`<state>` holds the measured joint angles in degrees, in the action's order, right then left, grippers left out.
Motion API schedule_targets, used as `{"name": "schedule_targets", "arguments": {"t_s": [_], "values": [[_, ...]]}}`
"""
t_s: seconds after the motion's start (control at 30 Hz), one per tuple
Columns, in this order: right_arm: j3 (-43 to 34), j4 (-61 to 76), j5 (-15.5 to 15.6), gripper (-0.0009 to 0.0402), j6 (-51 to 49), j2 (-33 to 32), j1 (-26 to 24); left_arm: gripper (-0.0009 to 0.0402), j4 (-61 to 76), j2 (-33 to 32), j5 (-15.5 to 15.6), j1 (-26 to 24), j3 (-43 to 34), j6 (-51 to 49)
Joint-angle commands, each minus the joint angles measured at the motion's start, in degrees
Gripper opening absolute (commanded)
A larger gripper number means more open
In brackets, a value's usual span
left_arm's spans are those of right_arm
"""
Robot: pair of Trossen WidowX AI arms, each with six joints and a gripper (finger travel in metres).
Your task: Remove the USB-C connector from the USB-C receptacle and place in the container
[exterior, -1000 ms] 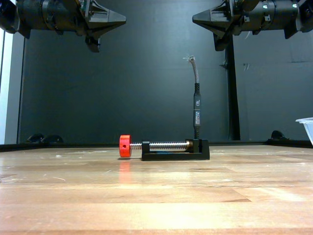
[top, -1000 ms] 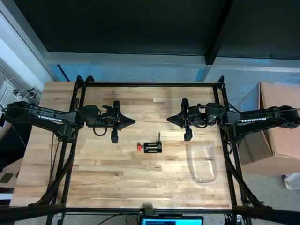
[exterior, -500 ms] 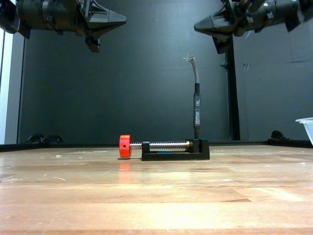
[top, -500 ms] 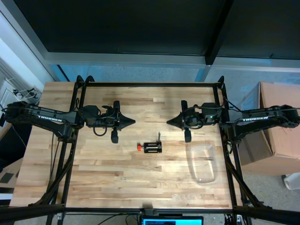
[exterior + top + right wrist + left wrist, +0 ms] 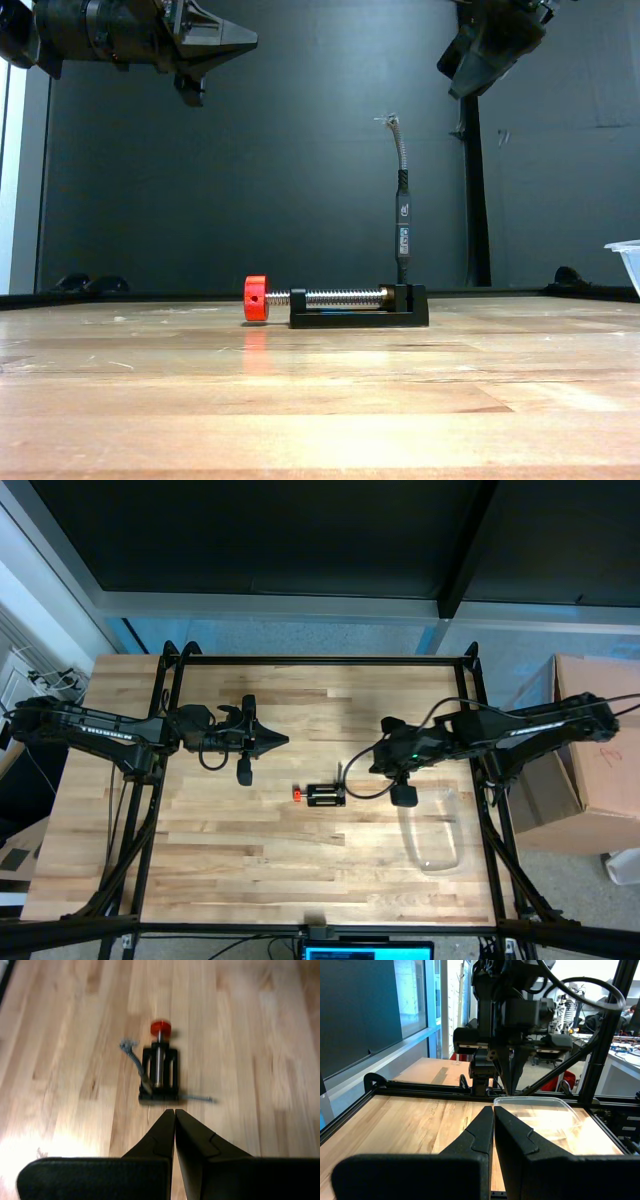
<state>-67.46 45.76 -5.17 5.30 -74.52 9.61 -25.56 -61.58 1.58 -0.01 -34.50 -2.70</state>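
Note:
The USB-C connector (image 5: 403, 226) stands upright, seated in its receptacle in the small black vise (image 5: 357, 305) with a red knob (image 5: 256, 298); its short frayed cable points up. From above, the vise (image 5: 326, 795) sits mid-table. My right gripper (image 5: 378, 761) hangs shut, tilted downward, up and to the right of the connector (image 5: 144, 1079), holding nothing; its shut tips (image 5: 174, 1112) point at the vise (image 5: 159, 1074). My left gripper (image 5: 284, 741) hovers shut and empty, high at the left (image 5: 248, 42), well clear of the vise.
The clear plastic container (image 5: 431, 828) lies on the table right of the vise, its rim showing at the low view's edge (image 5: 624, 252) and in the left wrist view (image 5: 535, 1104). A black frame (image 5: 320, 661) borders the table. A cardboard box (image 5: 595, 750) stands off-table.
The right arm has swung toward the near side and tilted its gripper downward, closer to the vise. The left arm and the connector have not moved.

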Motion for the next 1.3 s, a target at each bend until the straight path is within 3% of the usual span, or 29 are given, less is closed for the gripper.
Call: {"name": "schedule_targets", "arguments": {"t_s": [0.03, 0.27, 0.53, 0.93, 1.3], "values": [[-5.33, 6.05, 0.13, 0.0015, 1.86, -5.31, 0.28, 0.0, 0.0, -0.02, -0.02, 0.02, 0.0, 0.0], [-13.73, 12.44, 0.2, 0.0098, 3.26, -14.88, 0.5, 0.0, -0.02, -0.02, -0.02, 0.02, 0.0, 0.0], [-15.47, 11.61, 0.2, 0.017, 4.04, -20.33, 0.81, 0.0, 0.0, -0.02, -0.02, 0.02, 0.0, 0.0], [-15.47, 6.86, 0.74, 0.0172, 4.46, -26.32, 1.16, 0.0, 0.0, -0.02, -0.02, 0.0, 0.0, 0.0], [-14.34, 3.85, 0.68, 0.0172, 4.98, -27.17, 1.68, 0.0, 0.0, -0.02, -0.02, 0.02, 0.0, 0.0]]}}
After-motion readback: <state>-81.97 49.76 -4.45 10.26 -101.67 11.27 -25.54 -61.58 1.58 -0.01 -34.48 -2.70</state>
